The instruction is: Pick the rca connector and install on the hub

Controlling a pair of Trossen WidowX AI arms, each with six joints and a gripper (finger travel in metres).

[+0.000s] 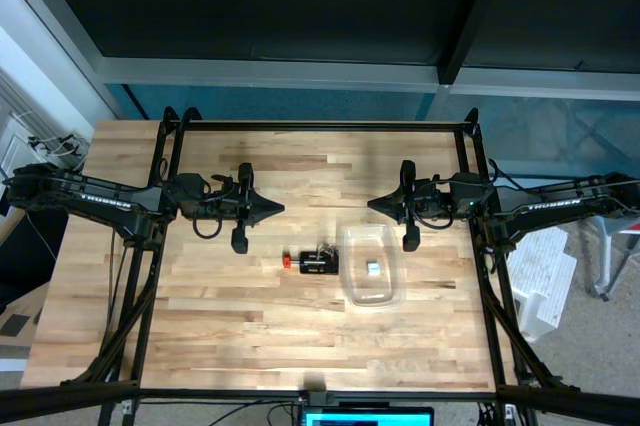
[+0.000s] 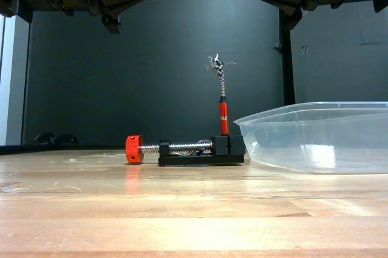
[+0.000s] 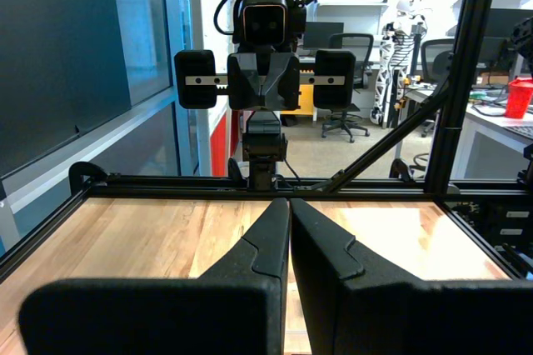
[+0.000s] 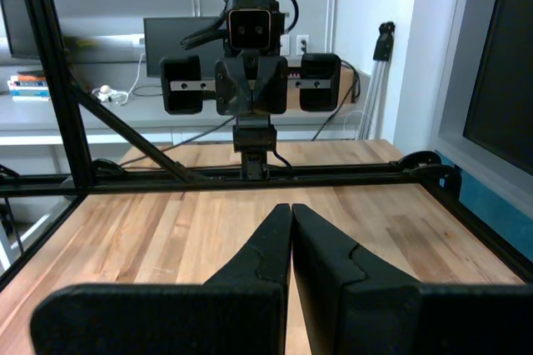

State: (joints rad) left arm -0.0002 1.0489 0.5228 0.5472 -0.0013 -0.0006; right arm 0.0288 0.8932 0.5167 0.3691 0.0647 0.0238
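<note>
left gripper (image 1: 280, 209): fingers (image 3: 266, 238) pressed together with nothing between them, held high over the worktop (image 1: 200, 326).
right gripper (image 1: 370, 204): fingers (image 4: 312, 242) together and empty, tips facing the left fingertips across a gap.
connector (image 2: 224, 117): upright on the vise (image 2: 200, 149), below and between both sets of fingertips, well apart from each, nothing holding it.
cable (image 2: 219, 76): braided, rises from the connector's top.
tray (image 2: 315, 137): below the right fingers, white block (image 1: 373, 268) inside.
</note>
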